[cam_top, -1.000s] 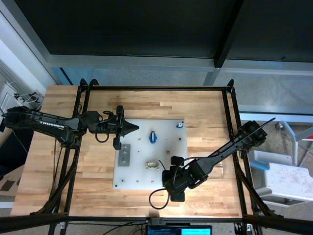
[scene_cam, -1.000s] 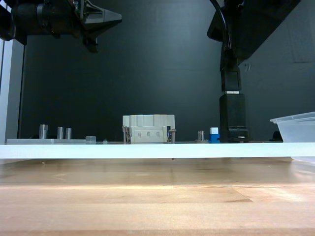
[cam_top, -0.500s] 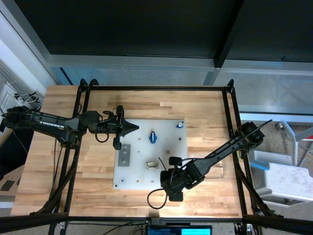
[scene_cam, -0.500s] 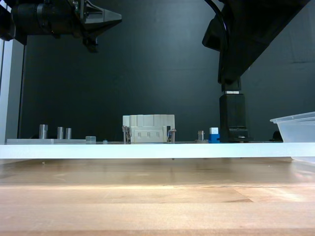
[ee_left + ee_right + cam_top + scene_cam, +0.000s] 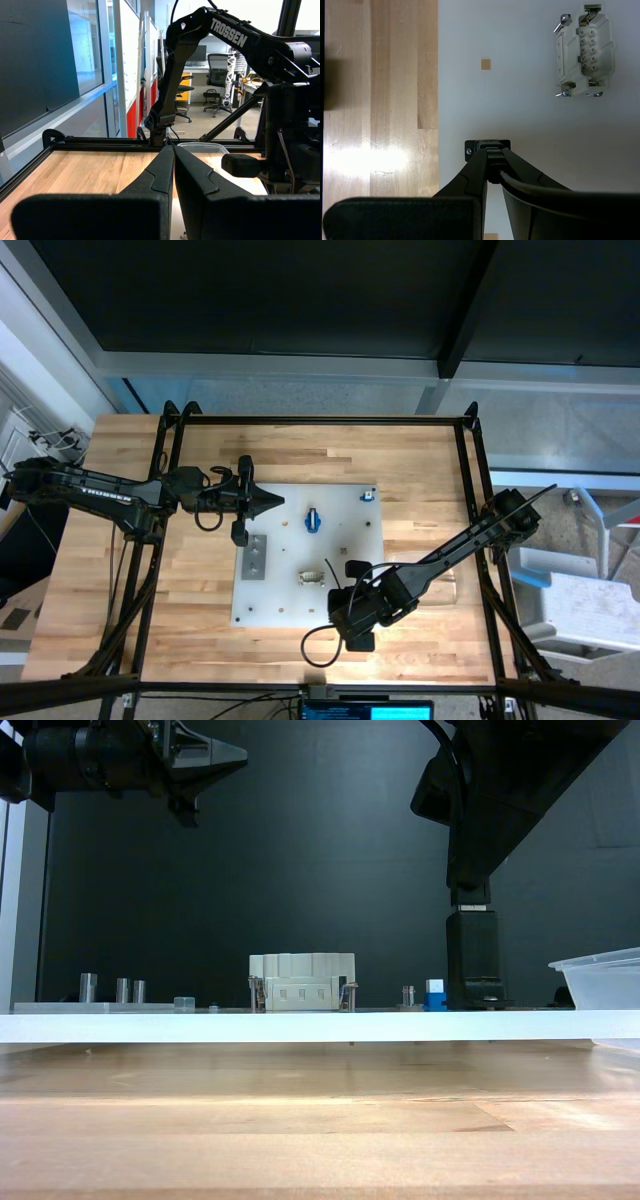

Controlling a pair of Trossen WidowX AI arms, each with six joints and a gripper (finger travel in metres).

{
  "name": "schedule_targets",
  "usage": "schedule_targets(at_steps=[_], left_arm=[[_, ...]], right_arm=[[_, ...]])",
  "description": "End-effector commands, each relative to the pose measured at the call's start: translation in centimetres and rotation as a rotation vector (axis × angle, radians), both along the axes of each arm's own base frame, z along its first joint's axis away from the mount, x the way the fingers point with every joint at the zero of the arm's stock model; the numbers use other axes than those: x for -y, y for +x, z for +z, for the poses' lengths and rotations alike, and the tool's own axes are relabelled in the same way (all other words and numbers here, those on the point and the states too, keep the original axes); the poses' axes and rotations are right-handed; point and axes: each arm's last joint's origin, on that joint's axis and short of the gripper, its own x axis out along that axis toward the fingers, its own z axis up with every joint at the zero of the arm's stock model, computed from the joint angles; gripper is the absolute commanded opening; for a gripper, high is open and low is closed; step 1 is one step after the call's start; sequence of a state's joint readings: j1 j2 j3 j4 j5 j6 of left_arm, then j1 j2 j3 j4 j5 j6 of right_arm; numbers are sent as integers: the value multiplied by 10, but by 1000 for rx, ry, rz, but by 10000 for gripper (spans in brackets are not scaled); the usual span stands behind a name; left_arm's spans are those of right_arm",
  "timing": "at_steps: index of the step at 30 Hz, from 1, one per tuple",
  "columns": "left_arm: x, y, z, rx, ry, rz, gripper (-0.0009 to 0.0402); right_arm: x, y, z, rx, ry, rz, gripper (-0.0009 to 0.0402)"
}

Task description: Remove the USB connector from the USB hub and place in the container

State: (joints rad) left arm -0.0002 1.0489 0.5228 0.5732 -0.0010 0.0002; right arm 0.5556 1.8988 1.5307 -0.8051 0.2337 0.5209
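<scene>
The right tool (image 5: 492, 167) is clamped on the USB connector (image 5: 494, 156), which sits plugged into the USB hub (image 5: 472, 148) on the white board (image 5: 520, 125), while the left tool (image 5: 270, 500), closed and empty, hangs over the board's far-left corner.

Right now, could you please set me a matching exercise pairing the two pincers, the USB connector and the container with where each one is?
1. left pincer
2. right pincer
3. USB connector
4. container

A. standing upright in the USB hub
B. on the table, right of the white board
C. shut, raised over the board's far left corner
D. shut on the connector, over the board's right part

Pairs: 1-C, 2-D, 3-A, 4-B.
</scene>
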Motion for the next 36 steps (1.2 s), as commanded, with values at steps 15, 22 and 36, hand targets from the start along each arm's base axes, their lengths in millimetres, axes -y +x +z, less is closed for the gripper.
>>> schedule_targets(at_steps=[15,22,36], left_arm=[[0,0,0,-2,0,0,1],[0,0,0,0,0,0,1],[0,0,0,0,0,0,1]], right_arm=[[0,21,1,-94,-11,91,0],[0,18,5,-84,-18,59,0],[-4,-15,2,97,2,-18,0]])
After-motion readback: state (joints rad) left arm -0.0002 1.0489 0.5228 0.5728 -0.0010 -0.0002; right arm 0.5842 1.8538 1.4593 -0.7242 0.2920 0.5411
